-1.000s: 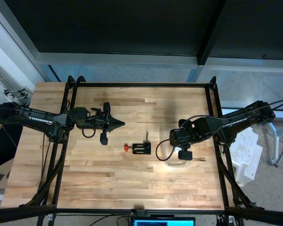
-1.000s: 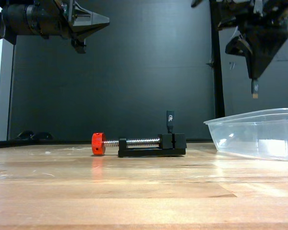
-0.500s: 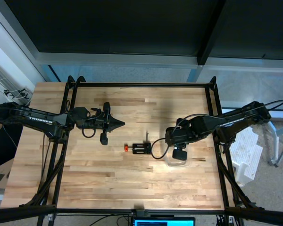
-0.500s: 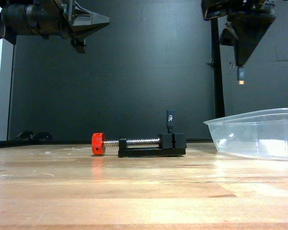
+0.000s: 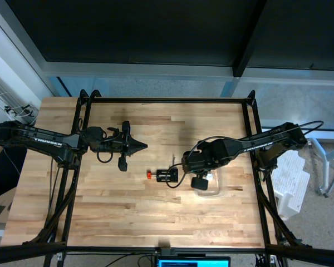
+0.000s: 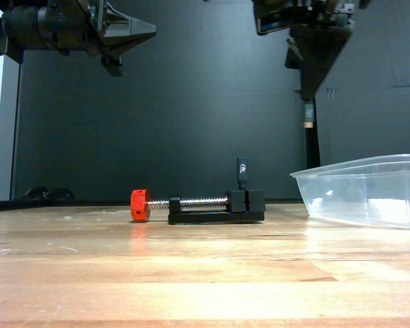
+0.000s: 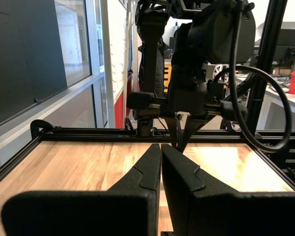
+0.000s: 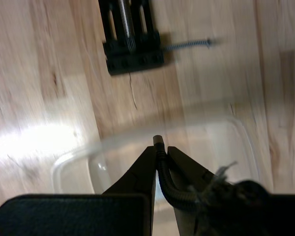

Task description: Pick the USB-C connector and install on taskboard

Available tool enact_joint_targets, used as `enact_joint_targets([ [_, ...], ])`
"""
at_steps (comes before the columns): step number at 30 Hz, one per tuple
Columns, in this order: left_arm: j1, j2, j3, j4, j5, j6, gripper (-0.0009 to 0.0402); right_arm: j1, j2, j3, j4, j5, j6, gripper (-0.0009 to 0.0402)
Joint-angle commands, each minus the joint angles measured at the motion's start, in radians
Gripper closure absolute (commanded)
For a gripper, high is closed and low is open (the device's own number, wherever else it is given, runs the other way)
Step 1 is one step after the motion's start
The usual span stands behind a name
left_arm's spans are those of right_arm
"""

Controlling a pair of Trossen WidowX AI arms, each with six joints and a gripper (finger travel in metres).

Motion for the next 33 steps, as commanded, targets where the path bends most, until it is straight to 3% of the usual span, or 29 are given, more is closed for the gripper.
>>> enact_joint_targets([
  [1,0.000,0.000,0.000,0.000,0.000,0.000,0.0393,-0.005,0.039,0.045,0.002,0.000,0.003,0.0393],
  [5,0.000,0.000,0.000,0.000,0.000,0.000,0.0393,-0.011,0.084,0.095,0.008,0.018,0.001,0.0393],
  [20,0.000,0.000,0.000,0.000,0.000,0.000,0.0393,-0.013,0.243,0.242,0.016,0.006,-0.017,0.0393],
  [33,0.000,0.000,0.000,0.000,0.000,0.000,0.0393,-0.022,0.267,0.266,0.019,0.020,-0.072,0.0393],
])
